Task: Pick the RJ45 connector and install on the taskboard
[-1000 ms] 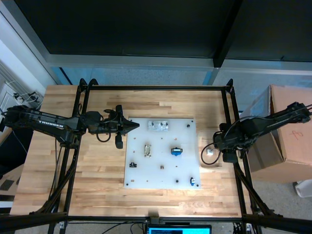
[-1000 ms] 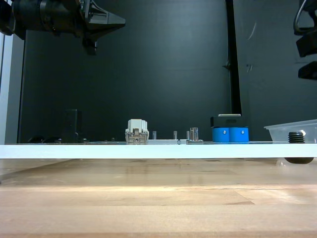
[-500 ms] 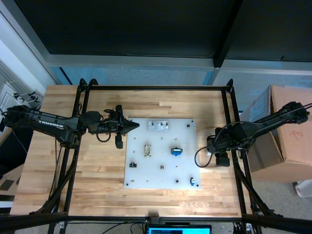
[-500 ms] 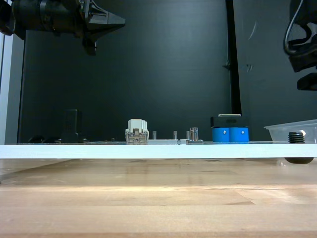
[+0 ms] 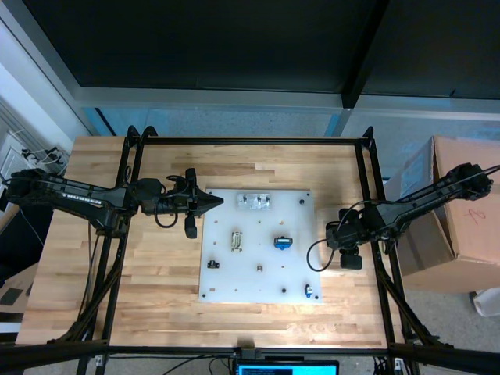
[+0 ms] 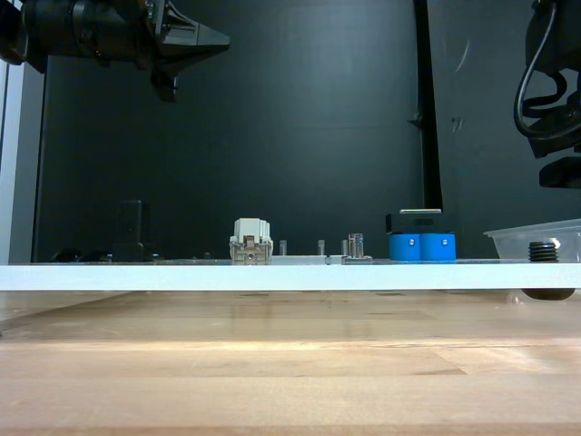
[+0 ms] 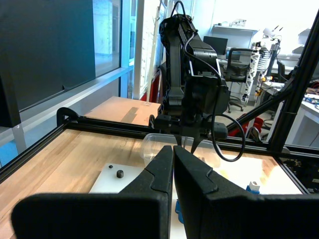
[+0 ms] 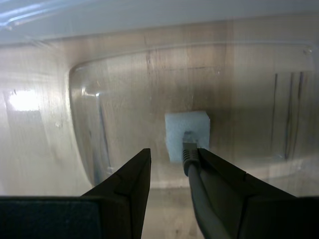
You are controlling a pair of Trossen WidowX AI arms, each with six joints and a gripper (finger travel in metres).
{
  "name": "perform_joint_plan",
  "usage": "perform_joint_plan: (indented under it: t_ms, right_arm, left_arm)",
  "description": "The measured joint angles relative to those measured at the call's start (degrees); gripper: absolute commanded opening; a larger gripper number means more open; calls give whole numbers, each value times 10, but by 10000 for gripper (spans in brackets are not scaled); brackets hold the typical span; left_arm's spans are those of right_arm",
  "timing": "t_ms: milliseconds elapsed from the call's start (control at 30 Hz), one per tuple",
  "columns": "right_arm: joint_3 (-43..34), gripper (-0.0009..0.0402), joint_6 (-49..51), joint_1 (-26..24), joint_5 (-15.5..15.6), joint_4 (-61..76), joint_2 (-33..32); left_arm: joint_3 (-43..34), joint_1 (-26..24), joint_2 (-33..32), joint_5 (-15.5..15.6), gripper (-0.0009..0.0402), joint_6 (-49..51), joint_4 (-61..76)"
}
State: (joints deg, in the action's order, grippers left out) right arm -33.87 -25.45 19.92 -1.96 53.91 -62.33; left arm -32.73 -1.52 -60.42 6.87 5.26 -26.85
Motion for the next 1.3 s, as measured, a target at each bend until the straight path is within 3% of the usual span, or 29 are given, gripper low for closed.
perform_joint_plan:
  t_ms: [533, 800, 1300]
  right_arm:
    - [1, 61, -11, -1, -15, -5, -1]
    - [1, -4, -12, -1, -15, -5, 0]
    - [-53, 0, -12, 5, -15, 35, 22]
  left_arm:
    - [0, 0, 0, 0, 0, 0, 0]
    - [0, 0, 0, 0, 0, 0, 0]
    - [0, 0, 0, 0, 0, 0, 0]
